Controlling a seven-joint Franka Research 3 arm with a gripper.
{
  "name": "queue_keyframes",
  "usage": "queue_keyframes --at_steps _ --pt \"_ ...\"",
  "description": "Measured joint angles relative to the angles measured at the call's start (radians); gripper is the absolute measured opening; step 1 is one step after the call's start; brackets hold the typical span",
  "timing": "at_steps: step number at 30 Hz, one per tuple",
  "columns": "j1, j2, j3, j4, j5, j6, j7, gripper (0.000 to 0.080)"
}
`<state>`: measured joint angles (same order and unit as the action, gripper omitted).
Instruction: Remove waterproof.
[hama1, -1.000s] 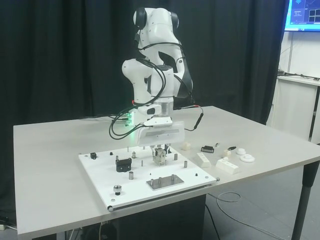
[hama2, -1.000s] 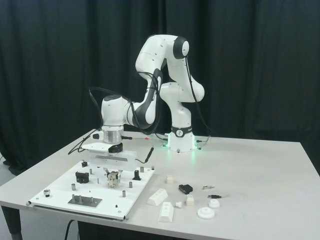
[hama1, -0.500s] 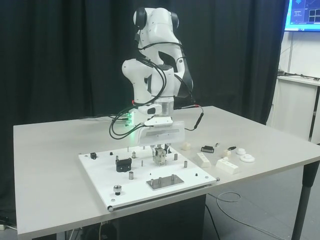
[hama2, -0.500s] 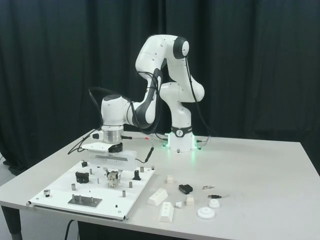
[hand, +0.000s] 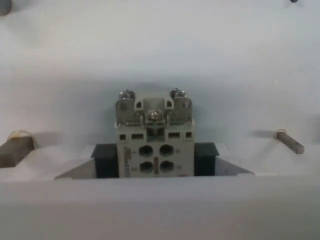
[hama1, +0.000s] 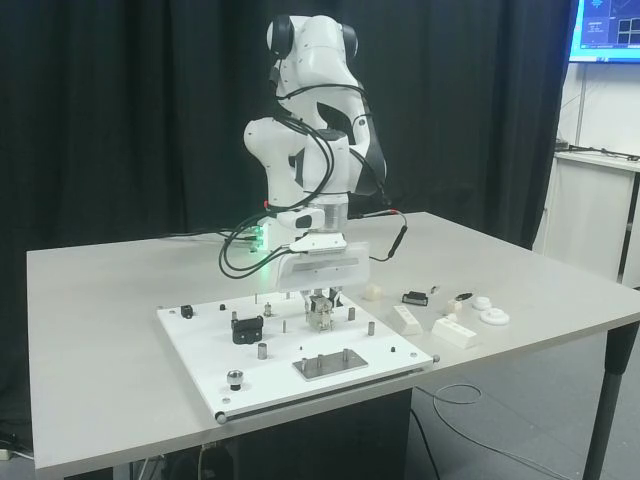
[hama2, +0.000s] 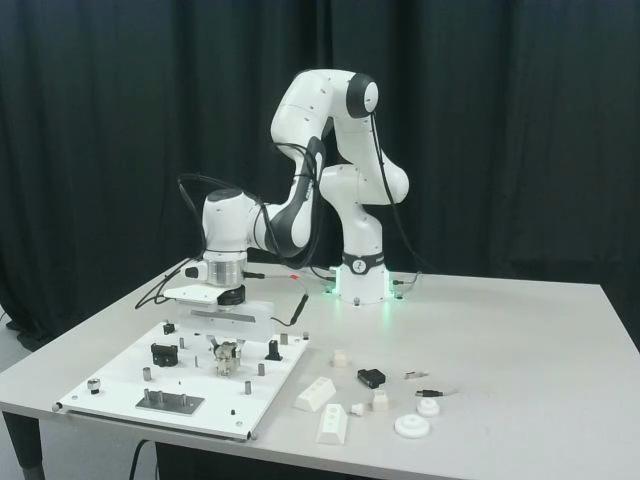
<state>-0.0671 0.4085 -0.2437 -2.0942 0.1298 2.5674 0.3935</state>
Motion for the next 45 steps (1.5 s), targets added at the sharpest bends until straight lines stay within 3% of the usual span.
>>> queue_keyframes --at_steps 45 --pt "0.003 -0.001 0.000 0.001 -0.021 -0.003 -0.002 0.0311"
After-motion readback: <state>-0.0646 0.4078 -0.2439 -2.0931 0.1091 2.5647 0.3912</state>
